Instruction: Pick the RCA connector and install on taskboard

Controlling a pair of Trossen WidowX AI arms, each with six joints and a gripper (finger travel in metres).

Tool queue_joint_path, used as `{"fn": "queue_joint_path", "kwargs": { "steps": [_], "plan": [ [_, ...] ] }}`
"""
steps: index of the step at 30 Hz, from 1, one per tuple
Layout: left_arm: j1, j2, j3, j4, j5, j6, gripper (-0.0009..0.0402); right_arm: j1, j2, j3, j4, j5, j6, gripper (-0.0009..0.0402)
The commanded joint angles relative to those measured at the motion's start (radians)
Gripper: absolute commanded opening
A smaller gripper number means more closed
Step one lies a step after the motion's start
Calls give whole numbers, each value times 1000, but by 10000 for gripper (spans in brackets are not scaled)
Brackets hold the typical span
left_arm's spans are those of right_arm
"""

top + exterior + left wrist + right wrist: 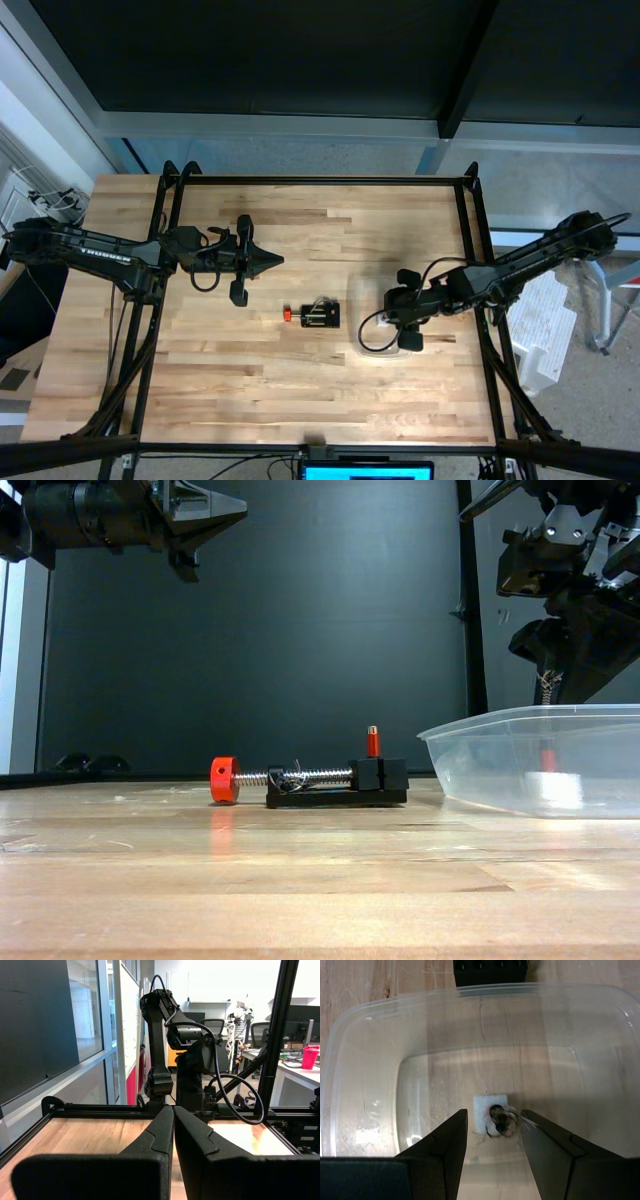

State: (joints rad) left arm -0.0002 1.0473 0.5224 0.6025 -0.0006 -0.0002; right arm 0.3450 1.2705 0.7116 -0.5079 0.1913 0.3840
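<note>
Presently the right gripper [494,1116] hangs over the clear tray [365,1020], its jaws moderately open and holding nothing. In the right wrist view its two dark fingers [445,1145] stand to either side of the connector [500,1121], a tiny silvery piece with a dark centre. The connector lies on the tray floor against the edge of a small white pad [485,1105]. Neither finger appears to touch the connector, though how high they sit above it I cannot tell. The taskboard [318,316] lies flat on the wooden table [250,390] near its middle, just beside the tray and apart from it. Its red knob [224,779] points toward the left arm, and a short red stub stands upright on its black block. The tray rests on the table to the right of the taskboard. The left gripper [270,261] is held well above the table on the left side, pointing inward toward the centre. Its fingers [160,1130] are pressed together with nothing between them. It is well apart from both the taskboard and the tray.
</note>
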Motion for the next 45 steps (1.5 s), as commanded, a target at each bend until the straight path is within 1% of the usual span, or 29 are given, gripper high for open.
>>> {"fn": "queue_joint_path", "kwargs": {
  "steps": [1, 16, 21, 22, 23, 25, 45],
  "plan": [
    [0, 0, 0, 0, 0, 0, 0, 0, 27, -1, 11, 1, 0, 144],
    [0, 0, 0, 0, 0, 0, 0, 0, 118, -11, 77, 5, -7, 144],
    [0, 0, 0, 0, 0, 0, 0, 0, 129, -16, 81, 13, -8, 144],
    [0, 0, 0, 0, 0, 0, 0, 0, 129, -17, 80, 24, -7, 144],
    [0, 0, 0, 0, 0, 0, 0, 0, 129, -17, 80, 27, -8, 144],
    [0, 0, 0, 0, 0, 0, 0, 0, 129, -17, 80, 27, -7, 143],
    [0, 0, 0, 0, 0, 0, 0, 0, 129, -17, 92, 27, -8, 72]
  ]
}}
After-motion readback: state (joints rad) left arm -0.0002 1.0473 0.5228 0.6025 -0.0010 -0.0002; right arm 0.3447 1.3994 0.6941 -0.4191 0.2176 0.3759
